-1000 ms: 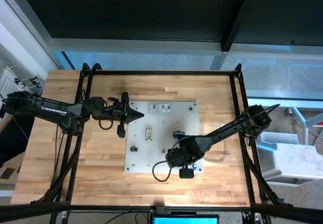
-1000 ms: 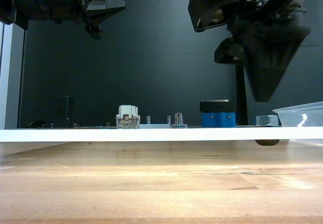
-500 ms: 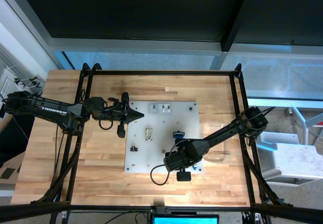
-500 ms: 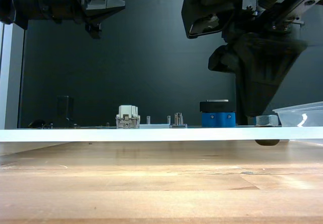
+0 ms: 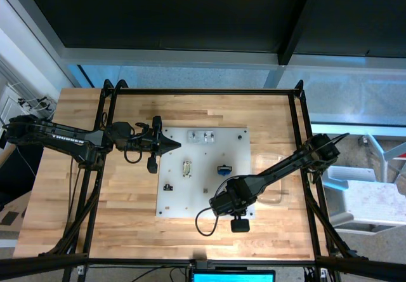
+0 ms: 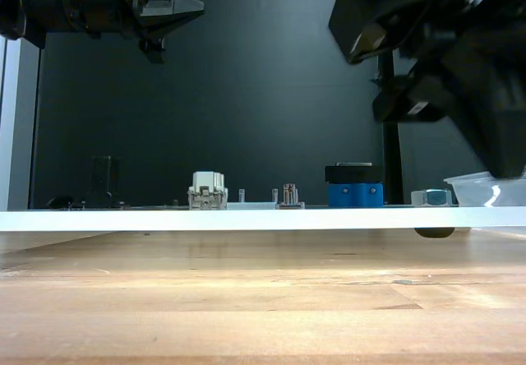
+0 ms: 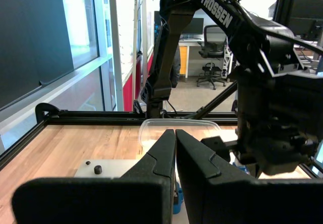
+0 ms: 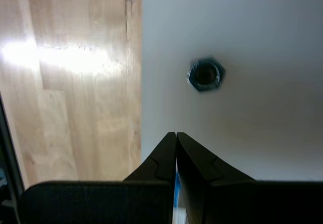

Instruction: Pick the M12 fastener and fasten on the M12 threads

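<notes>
The silver M12 nut (image 8: pixel 206 74) lies flat on the white board (image 8: pixel 252 32) with a dark core in its hole; it sits on its stud with the ribs hidden. In the low view the nut (image 6: pixel 431 196) stands at board level just in front of the clear tray (image 6: pixel 489 188). My right gripper (image 8: pixel 176 133) is shut with nothing between its fingers, raised and apart from the nut. It hangs over the board's near right edge (image 5: pixel 233 201) and reaches down to the right of the nut (image 6: pixel 508 170). My left gripper (image 5: pixel 177 145) is shut, held high by the board's left edge (image 6: pixel 201 5).
A blue connector block (image 6: pixel 355 194) with a black top stands mid-board (image 5: pixel 224 169). A grey connector (image 6: pixel 208 191) and a small silver post (image 6: pixel 289 194) stand further left. The clear tray (image 5: pixel 274 198) lies off the board's right edge, partly under the right arm.
The right gripper dropped close to the nut, then rose and swung right and toward the near edge. The nut stayed in place. The left arm has not moved.
</notes>
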